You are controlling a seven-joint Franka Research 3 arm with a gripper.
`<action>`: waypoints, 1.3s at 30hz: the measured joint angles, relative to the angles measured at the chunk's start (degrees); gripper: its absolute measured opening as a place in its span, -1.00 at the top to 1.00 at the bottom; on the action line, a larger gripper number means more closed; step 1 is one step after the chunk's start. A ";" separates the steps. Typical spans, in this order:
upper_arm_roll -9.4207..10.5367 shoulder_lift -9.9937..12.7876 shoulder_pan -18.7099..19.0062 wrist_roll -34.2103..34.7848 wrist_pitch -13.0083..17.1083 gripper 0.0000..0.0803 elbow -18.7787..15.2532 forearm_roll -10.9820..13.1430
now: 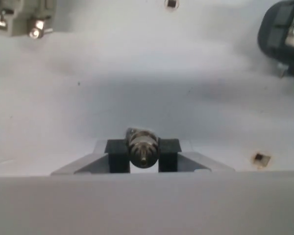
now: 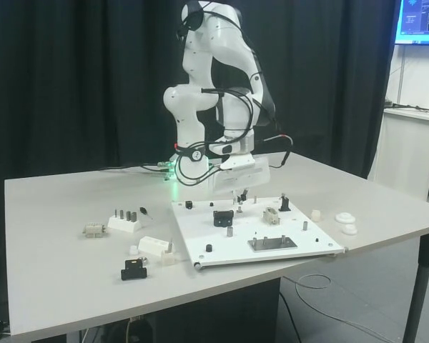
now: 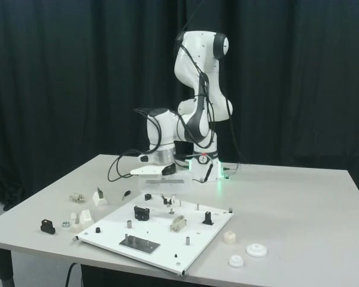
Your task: Insert BNC.
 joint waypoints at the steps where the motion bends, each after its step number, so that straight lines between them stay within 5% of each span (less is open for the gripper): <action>1: 0.00 -0.06 0.14 0.39 0.01 0.70 -0.16 -0.23; 39: 0.00 -0.33 1.85 9.37 3.98 0.70 -3.36 -1.67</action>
